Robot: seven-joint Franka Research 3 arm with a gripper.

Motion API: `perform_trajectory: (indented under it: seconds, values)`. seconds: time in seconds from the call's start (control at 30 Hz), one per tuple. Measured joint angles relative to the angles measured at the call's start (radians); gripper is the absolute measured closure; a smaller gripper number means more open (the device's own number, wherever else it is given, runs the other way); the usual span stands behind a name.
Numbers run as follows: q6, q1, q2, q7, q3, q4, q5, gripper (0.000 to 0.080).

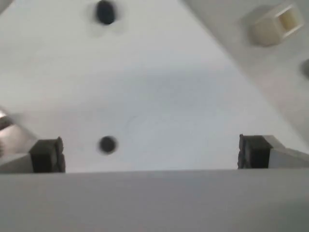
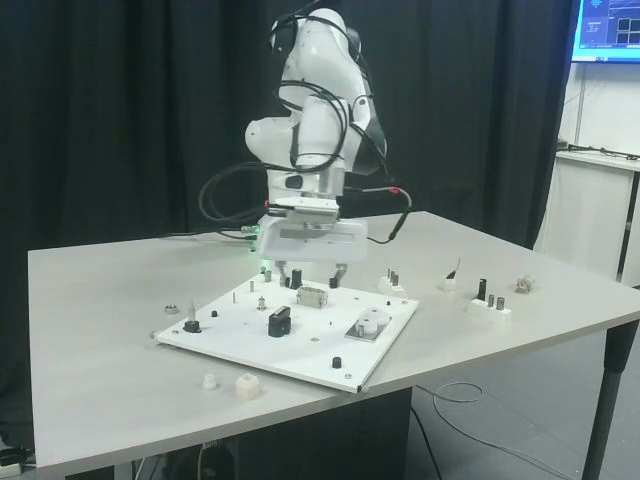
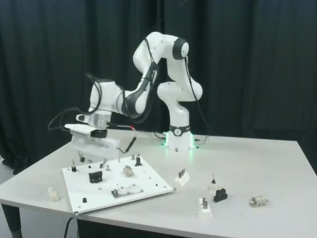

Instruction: Pick small gear.

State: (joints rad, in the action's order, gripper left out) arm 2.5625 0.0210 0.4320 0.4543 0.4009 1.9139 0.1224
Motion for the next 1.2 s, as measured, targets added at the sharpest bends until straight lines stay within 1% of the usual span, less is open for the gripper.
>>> perform_trajectory:
  seconds: [0.27,0.57,0.87,1.0,1.1,1.2]
  values:
    - [-0.008,-0.061,0.041,-0.104,0.0,-0.074,0.001,0.0003]
    - [-0.033,-0.12,0.108,-0.219,0.0,-0.175,0.014,0.0003]
    - [-0.068,-0.174,0.197,-0.37,-0.001,-0.296,0.059,0.0003]
    - [-0.097,-0.195,0.239,-0.457,-0.002,-0.355,0.086,0.0003]
    - [-0.121,-0.211,0.272,-0.495,-0.002,-0.402,0.105,0.0003]
    - [-0.147,-0.226,0.305,-0.526,-0.002,-0.45,0.114,0.0003]
